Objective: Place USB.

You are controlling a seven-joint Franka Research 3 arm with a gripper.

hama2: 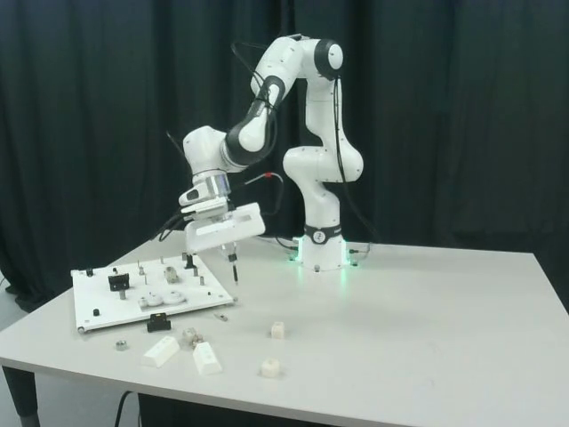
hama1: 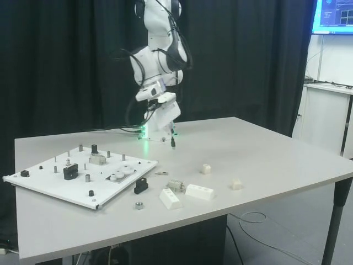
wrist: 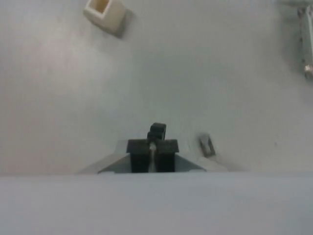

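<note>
Your gripper (wrist: 152,147) hangs above the grey tabletop (hama1: 265,149) at the centre-left of the first room frame, its jaws clenched on a small black part, apparently the USB plug (wrist: 157,131), which pokes out past the fingertips in the wrist view. In the second room view the same dark piece (hama2: 234,267) shows below the white hand, clear of the surface and just right of the white board (hama1: 49,185) that fills the lower left of the frame.

Loose pieces lie scattered below: a white hollow cube (wrist: 104,13) at the upper left of the wrist frame, a small flat grey part (wrist: 207,145) just right of the jaws, and white blocks (hama1: 199,191) near the tabletop's front edge.

The hold looks thin, with only the tail of the plug pinched. A tilted plug could meet its socket at an angle and jam or twist out of the grip. Which socket on the board awaits it cannot be told from here. A low pass across the board risks clipping its upright pegs (hama1: 94,148).
</note>
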